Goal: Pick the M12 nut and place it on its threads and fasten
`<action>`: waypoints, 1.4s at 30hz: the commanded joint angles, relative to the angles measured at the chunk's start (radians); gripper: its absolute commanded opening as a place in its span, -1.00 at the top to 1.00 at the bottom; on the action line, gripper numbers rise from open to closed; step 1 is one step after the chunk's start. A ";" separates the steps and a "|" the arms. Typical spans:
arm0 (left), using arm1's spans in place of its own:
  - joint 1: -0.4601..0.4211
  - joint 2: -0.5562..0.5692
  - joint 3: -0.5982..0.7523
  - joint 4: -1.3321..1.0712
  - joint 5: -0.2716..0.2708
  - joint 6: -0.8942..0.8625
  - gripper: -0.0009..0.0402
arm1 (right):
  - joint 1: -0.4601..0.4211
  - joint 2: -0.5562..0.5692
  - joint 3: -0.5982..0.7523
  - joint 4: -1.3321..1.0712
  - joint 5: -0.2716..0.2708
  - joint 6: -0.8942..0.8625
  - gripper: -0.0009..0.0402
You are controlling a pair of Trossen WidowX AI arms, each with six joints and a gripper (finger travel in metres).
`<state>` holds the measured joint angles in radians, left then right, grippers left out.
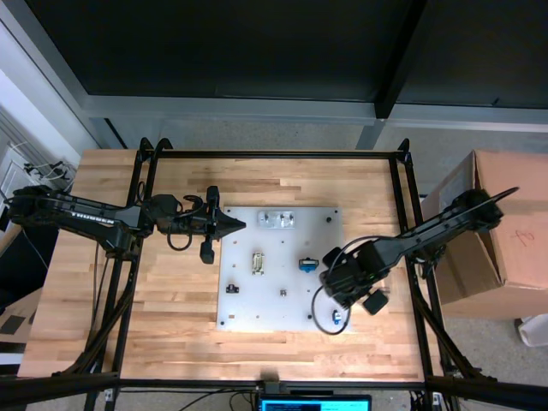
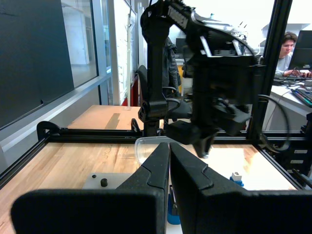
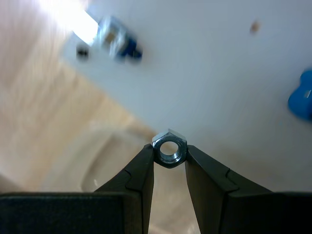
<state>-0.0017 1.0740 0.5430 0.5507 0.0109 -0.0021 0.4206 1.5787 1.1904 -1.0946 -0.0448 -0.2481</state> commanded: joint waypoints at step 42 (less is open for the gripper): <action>0.000 0.000 0.000 0.000 0.000 0.000 0.96 | 0.075 0.444 0.381 0.064 0.054 0.058 0.94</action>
<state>-0.0017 1.0740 0.5426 0.5507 0.0109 -0.0021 0.4950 2.0239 1.5757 -1.0336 0.0086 -0.1886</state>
